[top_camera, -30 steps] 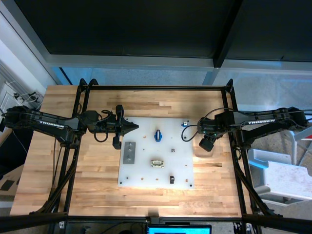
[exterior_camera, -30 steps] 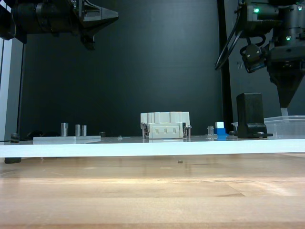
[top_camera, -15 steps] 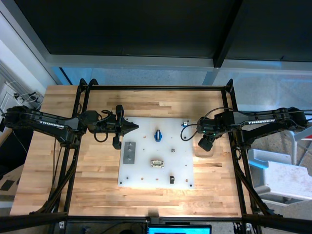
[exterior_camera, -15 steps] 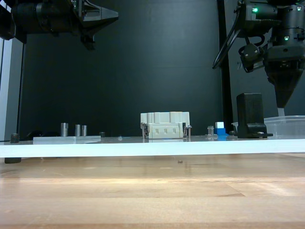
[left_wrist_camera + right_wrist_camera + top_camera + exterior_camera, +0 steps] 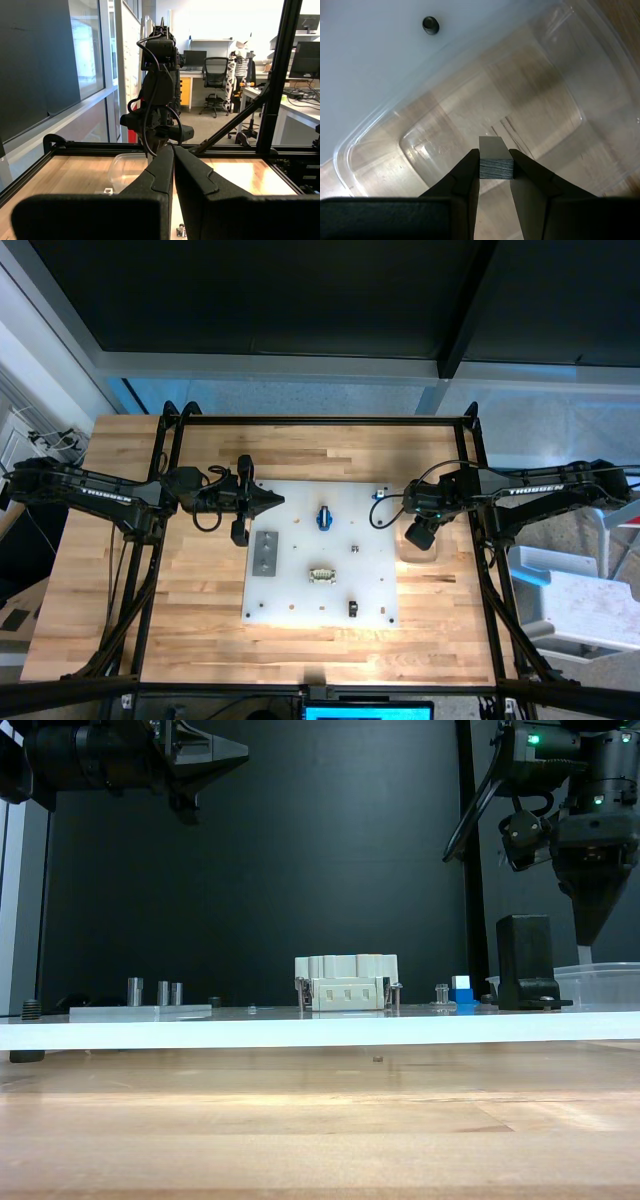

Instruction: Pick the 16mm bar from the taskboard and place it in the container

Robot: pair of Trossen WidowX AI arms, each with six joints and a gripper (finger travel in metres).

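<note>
- 16mm bar (image 5: pixel 496 162): grey metal, clamped end-on between the right gripper's two fingers and hanging over the open inside of the container. Whether it touches the tub floor cannot be told.
- Left arm (image 5: pixel 100 494): black, lettered "TROSSEN" in white along the forearm.
- Left gripper (image 5: pixel 272 498): high above the taskboard's far left corner, lying level and pointing inward. Its fingers (image 5: pixel 159 172) are pressed together and hold nothing.
- Taskboard (image 5: pixel 300 590): white plate on the wooden table (image 5: pixel 200 630). From left it carries a grey holed block (image 5: pixel 265 552) with three short pegs (image 5: pixel 162 992) standing in it, a blue knob (image 5: pixel 324 517), a cream connector (image 5: pixel 345 982) and a black block (image 5: pixel 524 960).
- Right gripper (image 5: pixel 418 538): pointing straight down, just beyond the taskboard's right edge.
- Container (image 5: pixel 430 558): clear tub on the table, just beside the board's right edge.
- Right arm (image 5: pixel 530 490): black, also lettered "TROSSEN".
</note>
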